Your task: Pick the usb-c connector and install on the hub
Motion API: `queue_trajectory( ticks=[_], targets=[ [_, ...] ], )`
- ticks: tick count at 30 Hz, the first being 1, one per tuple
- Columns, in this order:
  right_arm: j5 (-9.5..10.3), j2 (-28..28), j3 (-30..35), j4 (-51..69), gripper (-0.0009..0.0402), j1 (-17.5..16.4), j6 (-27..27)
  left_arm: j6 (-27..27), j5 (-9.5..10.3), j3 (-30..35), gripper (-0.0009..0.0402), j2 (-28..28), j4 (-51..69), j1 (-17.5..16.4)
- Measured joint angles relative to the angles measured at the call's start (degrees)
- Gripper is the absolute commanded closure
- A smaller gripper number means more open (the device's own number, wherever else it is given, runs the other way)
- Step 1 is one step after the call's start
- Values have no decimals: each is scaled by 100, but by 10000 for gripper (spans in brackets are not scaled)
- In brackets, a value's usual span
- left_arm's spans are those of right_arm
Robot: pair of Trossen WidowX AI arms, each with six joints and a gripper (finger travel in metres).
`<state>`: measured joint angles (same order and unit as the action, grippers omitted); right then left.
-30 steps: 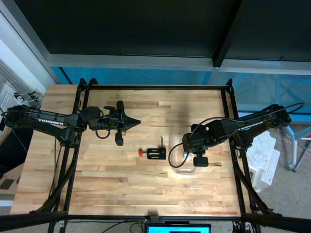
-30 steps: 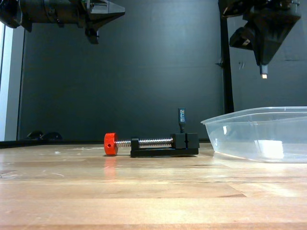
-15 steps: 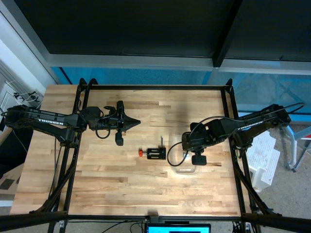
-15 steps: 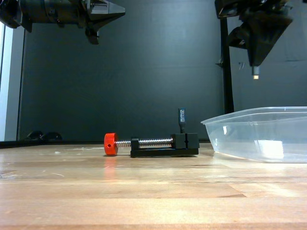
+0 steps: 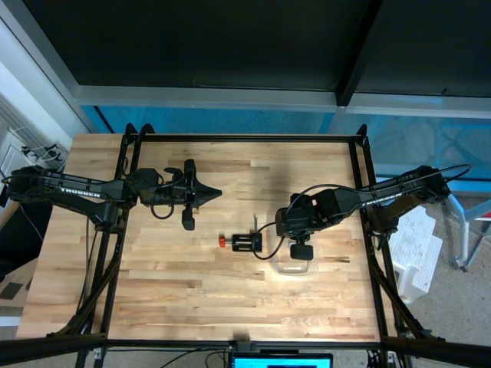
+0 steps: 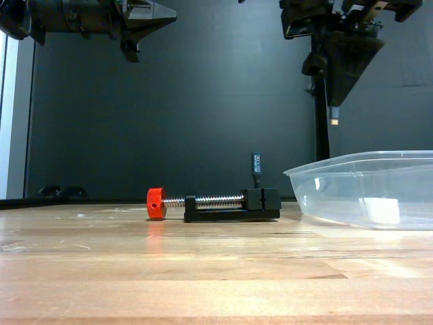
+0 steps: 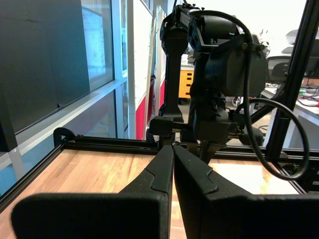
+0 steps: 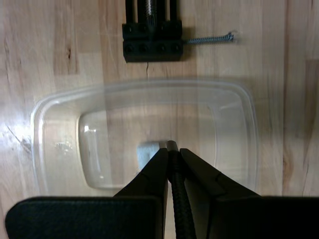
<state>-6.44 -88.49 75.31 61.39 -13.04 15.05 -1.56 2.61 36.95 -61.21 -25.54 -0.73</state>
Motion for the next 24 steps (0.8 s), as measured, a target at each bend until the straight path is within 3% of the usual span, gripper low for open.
queue_trajectory(
  ticks=[24],
  targets=[
    [4, -1239, 1207, 4, 392, 175, -170, 0, 2, 2, 393, 2, 0, 0]
  ],
)
